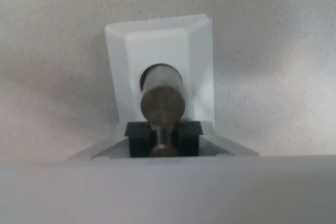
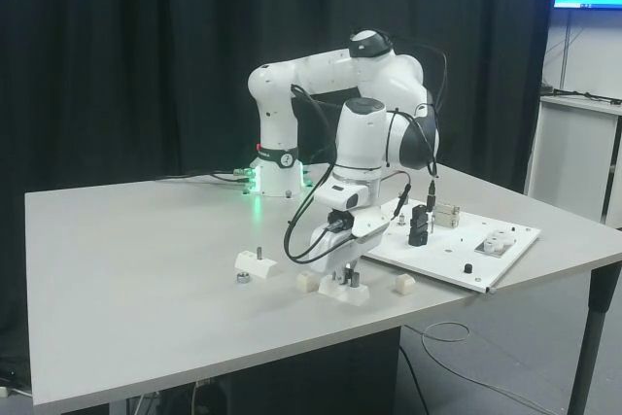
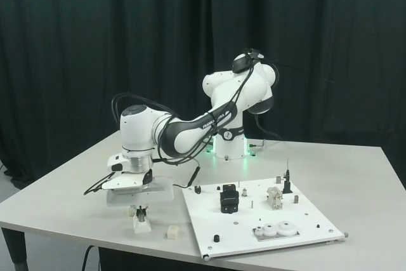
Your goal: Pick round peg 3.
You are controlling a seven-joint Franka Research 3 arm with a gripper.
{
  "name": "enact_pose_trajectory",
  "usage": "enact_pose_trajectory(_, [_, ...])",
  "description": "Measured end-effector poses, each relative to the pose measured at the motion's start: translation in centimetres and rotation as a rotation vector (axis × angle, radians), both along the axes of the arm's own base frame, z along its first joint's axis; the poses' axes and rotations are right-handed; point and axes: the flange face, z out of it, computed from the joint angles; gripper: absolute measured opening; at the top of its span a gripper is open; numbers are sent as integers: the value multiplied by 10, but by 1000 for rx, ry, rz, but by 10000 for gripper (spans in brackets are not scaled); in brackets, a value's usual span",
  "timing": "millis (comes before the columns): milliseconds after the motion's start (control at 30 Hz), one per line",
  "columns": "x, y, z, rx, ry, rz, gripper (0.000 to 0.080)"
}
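The peg [image 1: 162, 98] stands upright in a white holder [image 1: 157, 51] near the front edge of the table [image 2: 136, 240], just beside the white board [image 2: 457, 245]. An upright peg in a socketed holder suits a straight descent and a grip from the sides, which fits the arm's vertical posture directly above it.

In the wrist view the gripper [image 1: 164, 139] is centred on the peg, black fingertips [image 1: 137, 139] flanking its shaft on either side. The jaws appear to pinch the peg, but the view is head-on and partly blocked by the peg's top, so actual contact is uncertain.

From the room views the gripper [image 2: 347, 274] sits low over the holder [image 2: 342, 291], which is on the table. Judgement: grasp in hand, lift not yet made. The peg should come straight up; a sideways pull risks dragging the loose holder.

Small blocks [image 2: 402, 284] lie alongside, apart from the holder.
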Motion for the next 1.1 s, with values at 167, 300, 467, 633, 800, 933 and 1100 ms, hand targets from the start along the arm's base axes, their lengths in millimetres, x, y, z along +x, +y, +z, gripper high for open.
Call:
enact_pose_trajectory(167, [0,0,2,0,-3,0,106])
enact_pose_trajectory(300, [1,1,6,1,-4,1,106])
enact_pose_trajectory(467, [1,3,15,3,0,1,105])
enact_pose_trajectory(633, [0,5,26,6,7,-1,105])
enact_pose_trajectory(800, [-1,6,37,6,12,-2,105])
enact_pose_trajectory(933, [-2,7,46,3,15,-5,104])
enact_pose_trajectory(1100, [-3,8,54,-2,19,-11,104])
